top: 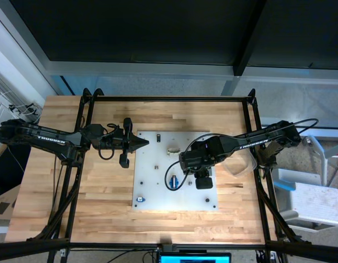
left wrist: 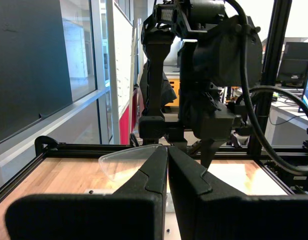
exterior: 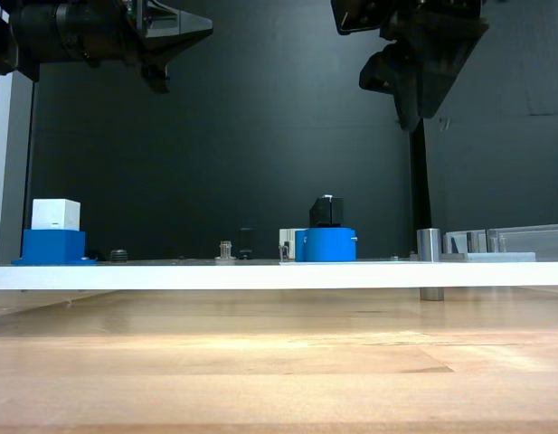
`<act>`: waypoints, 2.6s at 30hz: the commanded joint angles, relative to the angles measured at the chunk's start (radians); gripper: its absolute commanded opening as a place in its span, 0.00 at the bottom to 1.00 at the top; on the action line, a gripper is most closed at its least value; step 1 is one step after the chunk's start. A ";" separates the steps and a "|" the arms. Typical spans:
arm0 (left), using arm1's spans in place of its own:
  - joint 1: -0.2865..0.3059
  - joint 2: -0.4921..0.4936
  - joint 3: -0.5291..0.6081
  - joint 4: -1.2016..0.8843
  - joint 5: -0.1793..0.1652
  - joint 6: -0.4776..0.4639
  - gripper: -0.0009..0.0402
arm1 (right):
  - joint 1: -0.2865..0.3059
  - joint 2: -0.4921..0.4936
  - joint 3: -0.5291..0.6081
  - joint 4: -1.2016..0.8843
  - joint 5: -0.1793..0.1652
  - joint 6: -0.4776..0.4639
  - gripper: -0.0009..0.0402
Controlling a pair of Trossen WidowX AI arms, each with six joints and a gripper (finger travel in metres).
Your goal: Pick the 16mm cylinder and place it in the container
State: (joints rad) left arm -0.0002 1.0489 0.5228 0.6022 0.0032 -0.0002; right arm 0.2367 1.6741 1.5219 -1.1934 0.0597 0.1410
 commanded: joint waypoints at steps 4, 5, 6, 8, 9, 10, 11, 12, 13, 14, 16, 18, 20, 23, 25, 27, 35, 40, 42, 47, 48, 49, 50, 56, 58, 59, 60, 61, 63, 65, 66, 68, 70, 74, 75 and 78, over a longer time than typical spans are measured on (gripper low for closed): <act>0.000 0.000 0.000 0.000 0.000 0.000 0.02 | 0.023 0.037 -0.006 0.019 0.005 -0.001 0.44; 0.000 0.000 0.000 0.000 0.000 0.000 0.02 | 0.027 0.037 -0.008 0.024 0.004 -0.001 0.45; 0.000 0.000 0.000 0.000 0.000 0.000 0.02 | 0.031 0.037 -0.011 0.032 0.004 -0.001 0.46; 0.000 0.000 0.000 0.000 0.000 0.000 0.02 | 0.038 0.037 -0.021 0.051 0.009 -0.008 0.48; 0.000 0.000 0.000 0.000 0.000 0.000 0.02 | 0.043 0.037 -0.026 0.061 0.020 -0.013 0.48; 0.000 0.000 0.000 0.000 0.000 0.000 0.02 | 0.048 0.037 -0.031 0.067 0.028 -0.016 0.49; 0.000 0.000 0.000 0.000 0.000 0.000 0.02 | 0.051 0.037 -0.036 0.072 0.028 -0.019 0.50; 0.000 0.000 0.000 0.000 0.000 0.000 0.02 | 0.054 0.037 -0.042 0.076 0.028 -0.019 0.50; 0.000 0.000 0.000 0.000 0.000 0.000 0.02 | 0.056 0.037 -0.049 0.081 0.031 -0.017 0.51; 0.000 0.000 0.000 0.000 0.000 0.000 0.02 | 0.058 0.037 -0.058 0.089 0.031 -0.015 0.52; 0.000 0.000 0.000 0.000 0.000 0.000 0.02 | 0.061 0.054 -0.067 0.094 0.030 -0.014 0.53; 0.000 0.000 0.000 0.000 0.000 0.000 0.02 | 0.063 0.066 -0.067 0.093 0.027 -0.014 0.53; 0.000 0.000 0.000 0.000 0.000 0.000 0.02 | 0.065 0.081 -0.064 0.097 0.027 -0.014 0.53; 0.000 0.000 0.000 0.000 0.000 0.000 0.02 | 0.069 0.100 -0.065 0.113 0.027 -0.008 0.53; 0.000 0.000 0.000 0.000 0.000 0.000 0.02 | 0.072 0.105 -0.065 0.116 0.027 -0.006 0.53; 0.000 0.000 0.000 0.000 0.000 0.000 0.02 | 0.076 0.120 -0.065 0.123 0.027 -0.006 0.53; 0.000 0.000 0.000 0.000 0.000 0.000 0.02 | 0.092 0.145 -0.072 0.150 0.026 0.004 0.54; 0.000 0.000 0.000 0.000 0.000 0.000 0.02 | 0.099 0.169 -0.072 0.174 0.027 0.005 0.56; 0.000 0.000 0.000 0.000 0.000 0.000 0.02 | 0.099 0.169 -0.074 0.178 0.027 0.004 0.56; 0.000 0.000 0.000 0.000 0.000 0.000 0.02 | 0.101 0.187 -0.076 0.187 0.027 0.004 0.56; 0.000 0.000 0.000 0.000 0.000 0.000 0.02 | 0.101 0.195 -0.077 0.192 0.027 0.003 0.56; 0.000 0.000 0.000 0.000 0.000 0.000 0.02 | 0.102 0.199 -0.077 0.196 0.027 0.003 0.56; 0.000 0.000 0.000 0.000 0.000 0.000 0.02 | 0.102 0.201 -0.077 0.199 0.027 0.004 0.56; 0.000 0.000 0.000 0.000 0.000 0.000 0.02 | 0.102 0.228 -0.081 0.219 0.027 0.003 0.56; 0.000 0.000 0.000 0.000 0.000 0.000 0.02 | 0.102 0.229 -0.082 0.219 0.026 0.004 0.56; 0.000 0.000 0.000 0.000 0.000 0.000 0.02 | 0.102 0.229 -0.084 0.220 0.026 0.004 0.56; 0.000 0.000 0.000 0.000 0.000 0.000 0.02 | 0.101 0.229 -0.087 0.220 0.027 0.004 0.56; 0.000 0.000 0.000 0.000 0.000 0.000 0.02 | 0.101 0.229 -0.090 0.221 0.026 0.005 0.56; 0.000 0.000 0.000 0.000 0.000 0.000 0.02 | 0.101 0.228 -0.095 0.224 0.026 0.007 0.56; 0.000 0.000 0.000 0.000 0.000 0.000 0.02 | 0.101 0.228 -0.098 0.226 0.026 0.007 0.56; 0.000 0.000 0.000 0.000 0.000 0.000 0.02 | 0.101 0.228 -0.100 0.227 0.026 0.007 0.56; 0.000 0.000 0.000 0.000 0.000 0.000 0.02 | 0.100 0.228 -0.105 0.230 0.026 0.007 0.56; 0.000 0.000 0.000 0.000 0.000 0.000 0.02 | 0.100 0.228 -0.112 0.235 0.026 0.007 0.56; 0.000 0.000 0.000 0.000 0.000 0.000 0.02 | 0.099 0.228 -0.123 0.248 0.018 0.009 0.56; 0.000 0.000 0.000 0.000 0.000 0.000 0.02 | 0.099 0.228 -0.123 0.251 0.018 0.009 0.56; 0.000 0.000 0.000 0.000 0.000 0.000 0.02 | 0.098 0.227 -0.123 0.254 0.018 0.007 0.55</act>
State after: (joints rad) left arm -0.0002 1.0485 0.5228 0.6022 0.0029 -0.0002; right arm 0.3355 1.9026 1.3987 -0.9405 0.0780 0.1505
